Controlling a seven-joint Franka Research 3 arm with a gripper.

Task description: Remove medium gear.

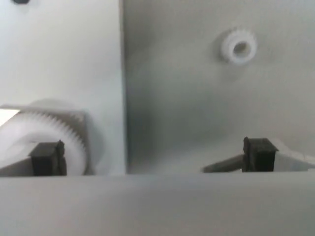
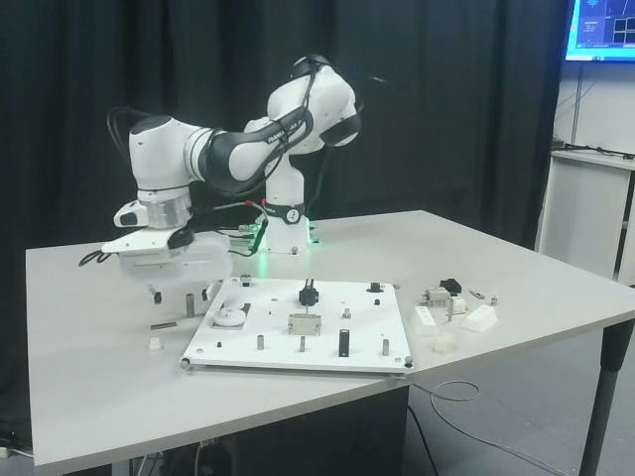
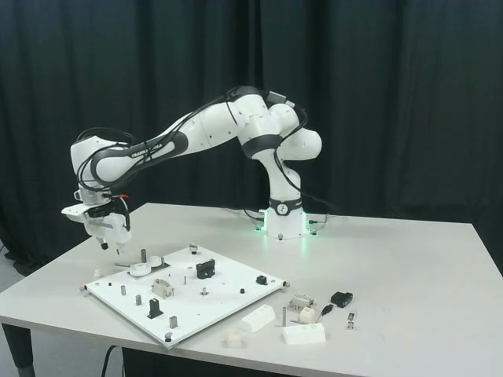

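Still on the white board (image 2: 327, 342), the medium gear (image 2: 230, 316) sat near the board's edge closest to the gripper, its toothed rim showing large in the wrist view (image 1: 54, 132), where it lay on a white plate with a black fingertip in front of it. The gripper (image 2: 171, 300) hung above the tabletop (image 2: 89, 387) just off that edge of the board, its jaws spread wide and holding nothing; in the wrist view the two black fingertips stood well apart, one over the board by the gear and the other over bare grey surface. A small white gear (image 1: 238, 47) lay alone on the tabletop beside the board, seen from the first room camera as a small white piece (image 2: 154, 344) just off the board's corner. Elsewhere on the board stood several short pegs and small black and grey fittings, among them a black block (image 3: 206, 269) near the middle. Off the far side of the board, a cluster of white blocks (image 2: 451, 322) and small parts rested on the tabletop. The white arm (image 3: 196, 133) reached out from its base (image 3: 284, 220), where a green light glowed, and bent down toward the board's edge.
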